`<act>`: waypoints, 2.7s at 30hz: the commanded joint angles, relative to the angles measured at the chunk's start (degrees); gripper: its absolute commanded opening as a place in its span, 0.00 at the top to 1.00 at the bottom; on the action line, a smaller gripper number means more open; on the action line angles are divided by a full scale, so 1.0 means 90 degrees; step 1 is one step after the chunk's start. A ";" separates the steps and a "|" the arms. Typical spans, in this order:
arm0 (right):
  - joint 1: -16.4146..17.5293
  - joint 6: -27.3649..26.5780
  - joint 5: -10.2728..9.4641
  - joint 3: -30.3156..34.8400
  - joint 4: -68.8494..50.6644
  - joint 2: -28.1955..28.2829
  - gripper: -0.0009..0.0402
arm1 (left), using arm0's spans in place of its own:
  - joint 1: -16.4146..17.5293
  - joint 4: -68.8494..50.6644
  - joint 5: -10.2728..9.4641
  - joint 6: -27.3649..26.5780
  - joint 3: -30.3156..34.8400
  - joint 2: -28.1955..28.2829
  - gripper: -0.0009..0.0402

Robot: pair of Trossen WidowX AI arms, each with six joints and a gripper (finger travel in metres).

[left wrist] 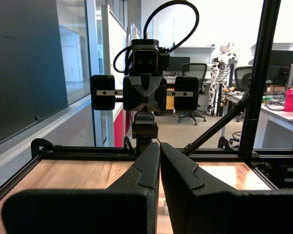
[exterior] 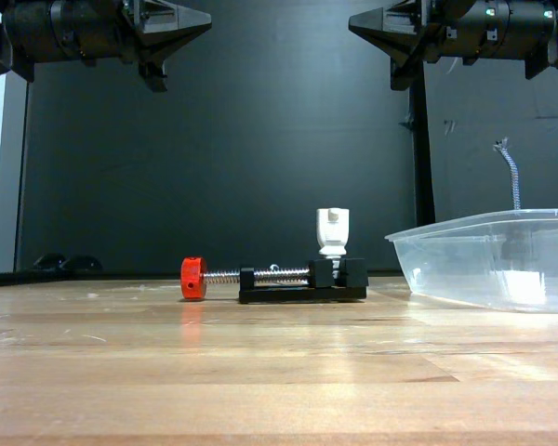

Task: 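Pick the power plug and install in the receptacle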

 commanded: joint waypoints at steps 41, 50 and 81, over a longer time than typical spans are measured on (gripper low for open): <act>0.0090 0.0143 -0.0444 0.2679 -0.9462 -0.1127 0.98 | 0.0000 -0.0015 -0.0002 0.0000 -0.0005 0.0000 0.98; 0.0160 0.0153 -0.0512 0.2778 -1.0559 -0.1158 0.98 | 0.0000 -0.0015 -0.0002 0.0000 -0.0005 0.0000 0.98; 0.1358 0.1416 0.0248 0.1894 -0.9806 0.0180 0.46 | 0.0000 -0.0015 -0.0002 0.0000 -0.0005 0.0000 0.98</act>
